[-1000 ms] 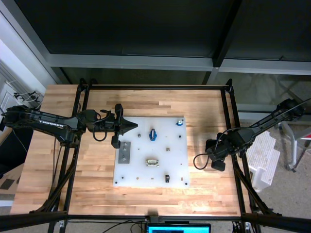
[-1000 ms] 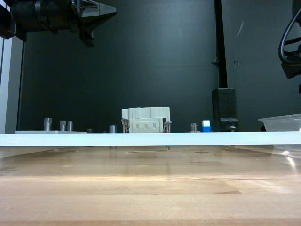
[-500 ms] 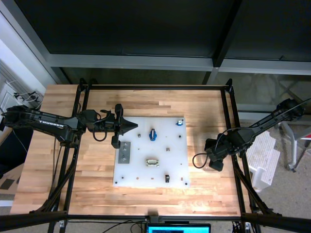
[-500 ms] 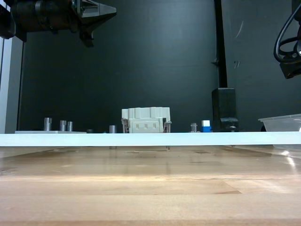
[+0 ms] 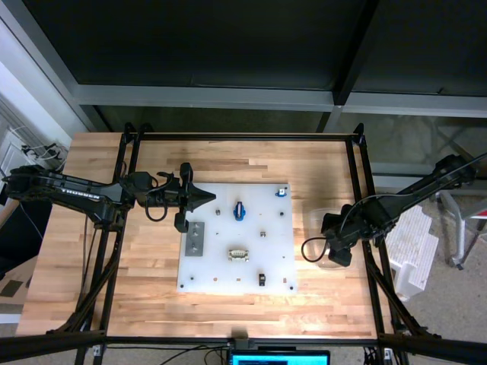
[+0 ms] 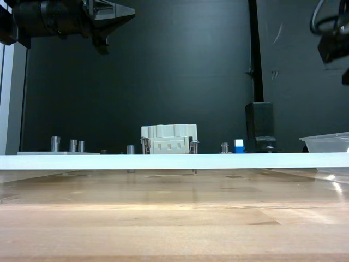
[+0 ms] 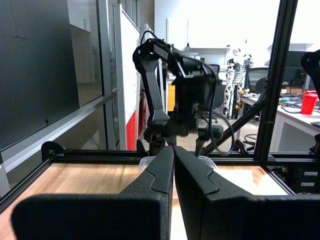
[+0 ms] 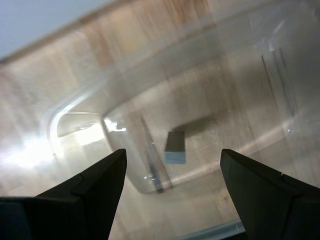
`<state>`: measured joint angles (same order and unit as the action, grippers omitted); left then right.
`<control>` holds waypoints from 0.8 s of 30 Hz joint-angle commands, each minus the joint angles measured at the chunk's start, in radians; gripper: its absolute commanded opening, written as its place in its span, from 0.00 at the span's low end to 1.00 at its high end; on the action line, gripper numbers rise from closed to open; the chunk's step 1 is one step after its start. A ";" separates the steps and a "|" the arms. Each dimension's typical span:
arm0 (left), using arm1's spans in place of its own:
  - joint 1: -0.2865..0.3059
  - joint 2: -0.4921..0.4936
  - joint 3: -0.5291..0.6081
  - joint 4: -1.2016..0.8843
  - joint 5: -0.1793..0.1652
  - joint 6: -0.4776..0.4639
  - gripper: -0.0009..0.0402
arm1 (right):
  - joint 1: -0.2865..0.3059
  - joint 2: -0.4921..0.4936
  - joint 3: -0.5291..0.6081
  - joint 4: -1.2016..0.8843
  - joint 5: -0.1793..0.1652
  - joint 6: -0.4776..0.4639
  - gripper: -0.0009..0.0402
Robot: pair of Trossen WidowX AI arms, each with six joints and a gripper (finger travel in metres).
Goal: Remove the 16mm bar from the taskboard and place in the container
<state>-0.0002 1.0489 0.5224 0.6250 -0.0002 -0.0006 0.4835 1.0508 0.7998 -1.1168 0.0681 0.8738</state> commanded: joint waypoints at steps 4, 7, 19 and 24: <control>0.000 0.000 0.000 0.001 0.000 0.000 0.02 | 0.000 0.001 0.103 -0.114 0.002 -0.019 0.62; 0.000 0.000 0.000 0.000 0.000 0.000 0.02 | 0.000 0.001 0.113 -0.134 0.002 -0.019 0.60; 0.000 0.000 0.000 0.000 0.000 0.000 0.02 | -0.023 0.000 0.113 0.103 0.135 -0.204 0.46; 0.000 0.000 0.000 0.000 0.000 0.000 0.02 | -0.088 0.000 0.113 0.323 0.177 -0.366 0.32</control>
<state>-0.0002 1.0489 0.5224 0.6254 -0.0002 -0.0006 0.4137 1.0508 0.9127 -0.8452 0.2352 0.5491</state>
